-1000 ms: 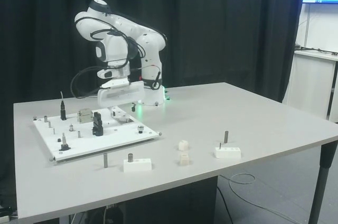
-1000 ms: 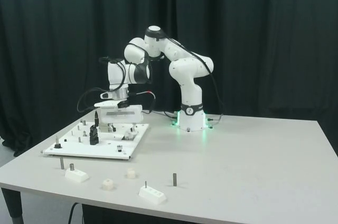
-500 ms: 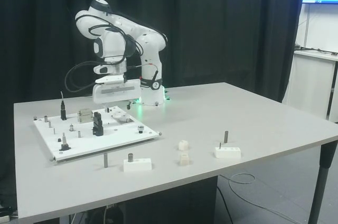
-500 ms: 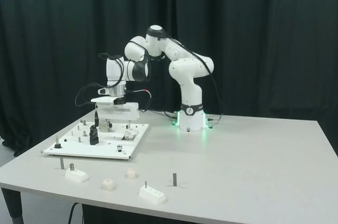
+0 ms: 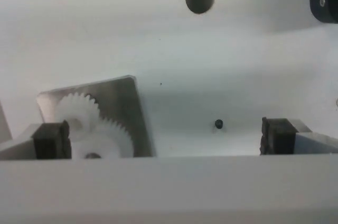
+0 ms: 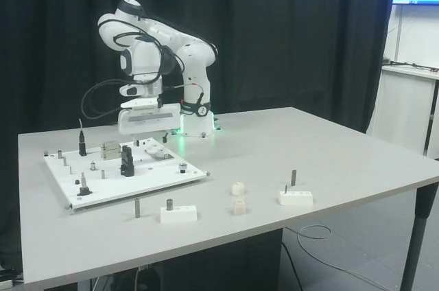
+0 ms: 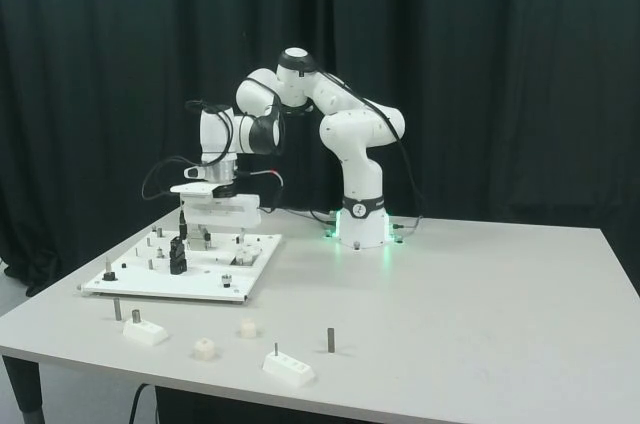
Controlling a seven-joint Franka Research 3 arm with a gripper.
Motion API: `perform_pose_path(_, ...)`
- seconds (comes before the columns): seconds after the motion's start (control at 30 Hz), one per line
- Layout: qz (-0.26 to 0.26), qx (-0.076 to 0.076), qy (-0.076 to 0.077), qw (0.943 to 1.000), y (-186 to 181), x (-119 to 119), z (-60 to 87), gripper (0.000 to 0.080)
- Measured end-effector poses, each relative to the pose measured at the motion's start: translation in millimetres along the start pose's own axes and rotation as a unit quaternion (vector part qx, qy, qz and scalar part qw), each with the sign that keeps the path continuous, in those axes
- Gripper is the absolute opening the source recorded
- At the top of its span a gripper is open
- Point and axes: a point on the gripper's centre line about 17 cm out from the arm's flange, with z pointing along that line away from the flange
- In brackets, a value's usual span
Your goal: Insert small gear.
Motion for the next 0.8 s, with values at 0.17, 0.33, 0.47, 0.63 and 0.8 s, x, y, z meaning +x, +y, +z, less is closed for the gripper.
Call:
perform_pose_path(0.17, 0.002, 0.001, 0.004, 1.0, 0.4, 1.0, 2.5, 0.08)
perform_pose_path(0.33, 0.005, 0.002, 0.008, 1.0, 1.8, 1.7, 5.7, 0.08)
perform_pose_path(0.47, 0.007, 0.001, 0.011, 0.9999, 2.8, 2.6, 7.6, 0.08)
perform_pose_path(0.63, 0.008, 0.004, 0.015, 0.9998, 2.7, 3.5, 10.4, 0.08)
perform_pose_path(0.8, 0.01, 0.006, 0.017, 0.9998, 2.1, 3.4, 12.5, 0.08)
